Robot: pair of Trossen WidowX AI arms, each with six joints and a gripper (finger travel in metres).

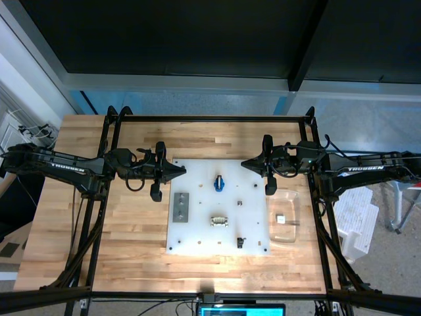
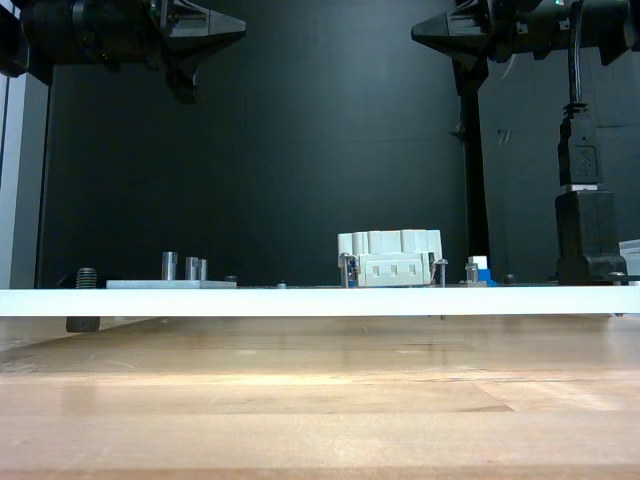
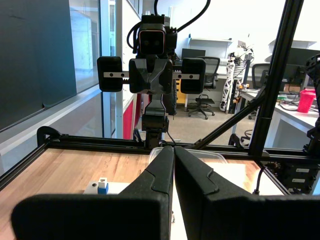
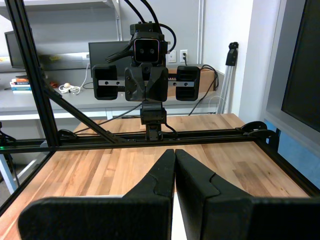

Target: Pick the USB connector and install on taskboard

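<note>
Right gripper (image 1: pixel 245 164) is hanging high over the far right corner of the taskboard (image 1: pixel 197 227), its fingers pressed together and holding nothing. Left gripper (image 1: pixel 182 170) is hanging likewise over the far left corner, also pressed together and empty. USB connector (image 1: pixel 241 242), judged to be the small dark piece, is sitting on the taskboard close to its near right corner, well below both grippers. Low view is showing it standing upright, long axis vertical. From the right gripper it is lying almost straight toward the near edge; from the left gripper it is lying toward the near edge and well across to the right. Right arm is judged the nearer. Coming move is calling for spread fingers and a descent from above.
</note>
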